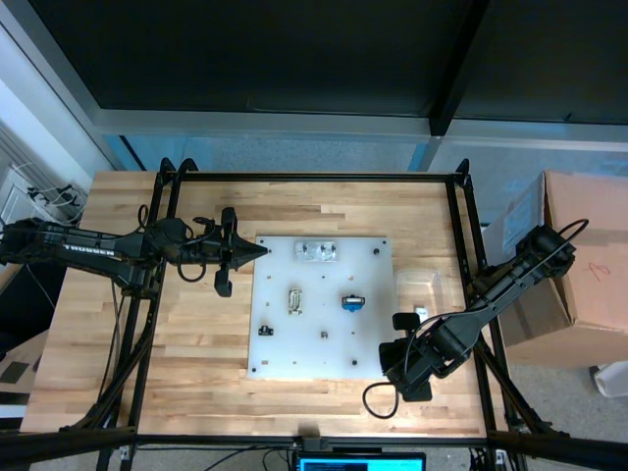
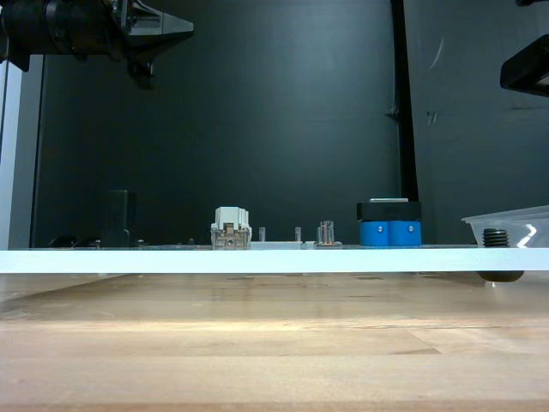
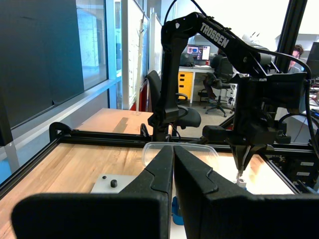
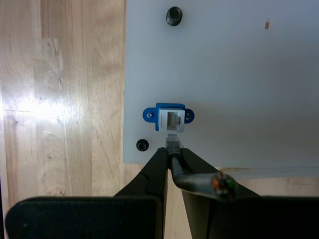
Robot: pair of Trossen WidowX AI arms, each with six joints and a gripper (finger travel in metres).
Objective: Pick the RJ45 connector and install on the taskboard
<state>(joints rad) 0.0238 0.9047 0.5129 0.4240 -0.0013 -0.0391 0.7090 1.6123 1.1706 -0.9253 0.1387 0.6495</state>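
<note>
While clamped in the right end effector (image 4: 172,152), the RJ45 connector (image 4: 172,143) sits just short of the blue jack (image 4: 168,118), clear of it, toward the taskboard's (image 1: 294,343) 3 o'clock edge. The left end effector (image 1: 260,252), closed tight and empty, hovers over the 9 o'clock edge.

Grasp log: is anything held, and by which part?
Right gripper, facing the blue jack, pinches the grey RJ45 connector at its cable end. Left gripper, shut beside the white board, holds nothing.
</note>
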